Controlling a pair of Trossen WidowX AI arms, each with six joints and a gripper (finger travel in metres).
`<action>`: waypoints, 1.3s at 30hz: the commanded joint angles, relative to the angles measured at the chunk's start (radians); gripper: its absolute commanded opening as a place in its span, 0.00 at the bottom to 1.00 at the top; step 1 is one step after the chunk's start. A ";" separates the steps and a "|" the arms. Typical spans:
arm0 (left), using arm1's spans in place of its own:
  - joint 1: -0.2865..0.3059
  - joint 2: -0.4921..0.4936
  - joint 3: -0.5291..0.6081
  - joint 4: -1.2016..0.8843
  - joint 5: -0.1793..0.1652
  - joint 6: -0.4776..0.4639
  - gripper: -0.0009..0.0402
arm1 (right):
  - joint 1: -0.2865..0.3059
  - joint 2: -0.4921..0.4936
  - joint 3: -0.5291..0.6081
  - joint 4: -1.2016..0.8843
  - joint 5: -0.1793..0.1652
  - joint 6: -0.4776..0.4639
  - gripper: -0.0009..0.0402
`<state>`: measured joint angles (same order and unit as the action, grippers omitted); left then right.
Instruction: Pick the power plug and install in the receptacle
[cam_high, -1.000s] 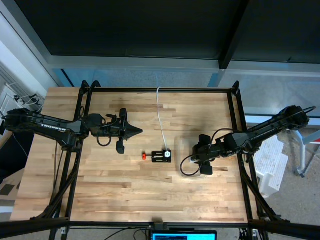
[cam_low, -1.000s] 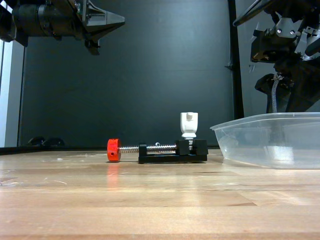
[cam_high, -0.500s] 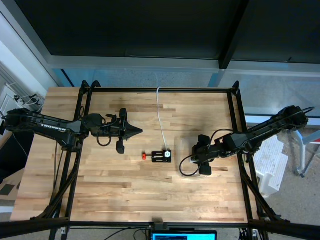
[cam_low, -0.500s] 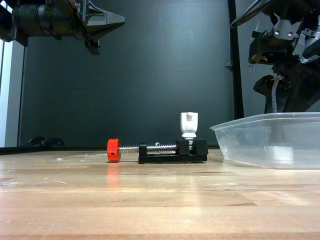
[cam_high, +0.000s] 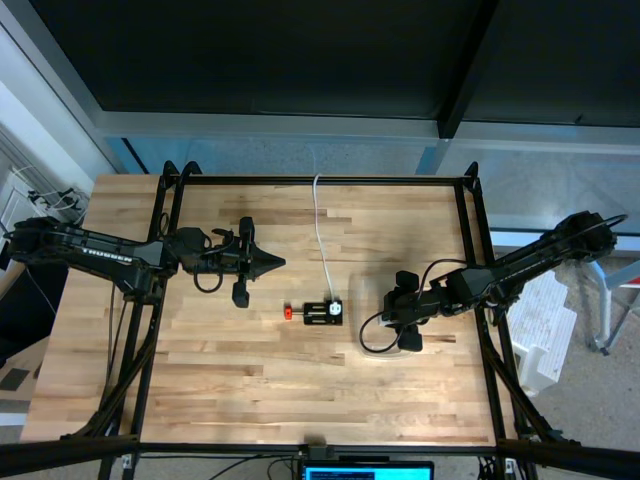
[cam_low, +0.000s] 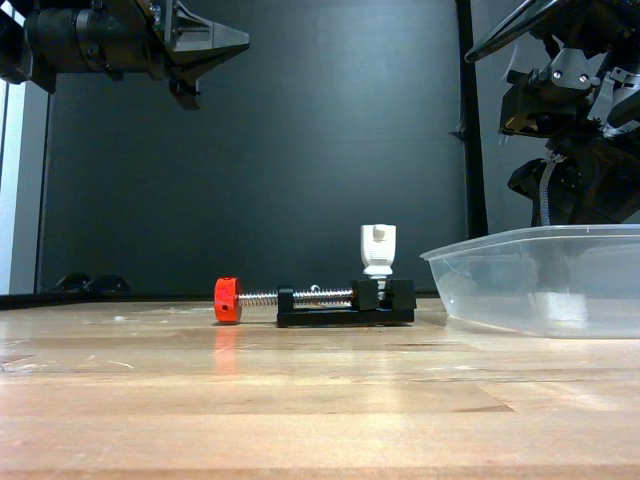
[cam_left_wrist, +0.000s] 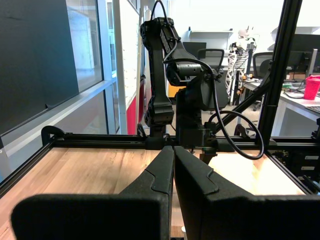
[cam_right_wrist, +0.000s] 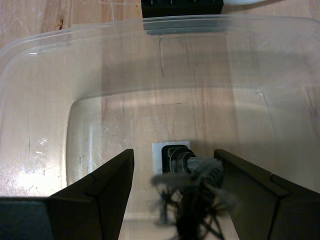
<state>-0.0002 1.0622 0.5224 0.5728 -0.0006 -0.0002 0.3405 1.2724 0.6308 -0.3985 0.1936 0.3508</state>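
The power plug (cam_right_wrist: 177, 156) is small and black, with a frayed braided cable stub (cam_low: 544, 190) rising from it. It sits inside the clear tray (cam_right_wrist: 50, 45), against a tiny white cube (cam_right_wrist: 159, 155). My right gripper (cam_right_wrist: 173, 154) is open and reaches down into the tray, one finger on each side of the plug, neither touching it. The white receptacle (cam_high: 335, 309) (cam_low: 377, 243) stands upright in a black vise (cam_low: 345, 300) with a red knob (cam_low: 228, 300) at mid-table. My left gripper (cam_high: 278, 263) (cam_left_wrist: 173, 150) hangs shut and empty, high over the table's left part.
A thin white cable (cam_high: 320, 230) runs from the receptacle to the table's far edge. The clear tray (cam_low: 480, 285) sits just right of the vise. A black frame (cam_high: 320, 180) borders the table.
My right gripper has sunk a little lower into the tray around the plug. The left arm has not moved.
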 joint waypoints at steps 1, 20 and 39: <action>0.000 0.000 0.000 0.000 0.000 0.000 0.02 | 0.000 0.000 0.000 0.000 -0.001 0.000 0.54; 0.000 0.000 0.000 0.000 0.000 0.000 0.02 | 0.001 -0.001 0.000 -0.001 0.017 -0.001 0.29; 0.000 0.000 0.000 0.000 0.000 0.000 0.02 | 0.001 -0.001 0.000 -0.003 0.017 -0.001 0.12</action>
<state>-0.0002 1.0622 0.5224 0.5728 -0.0010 -0.0006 0.3412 1.2713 0.6300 -0.4004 0.2127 0.3496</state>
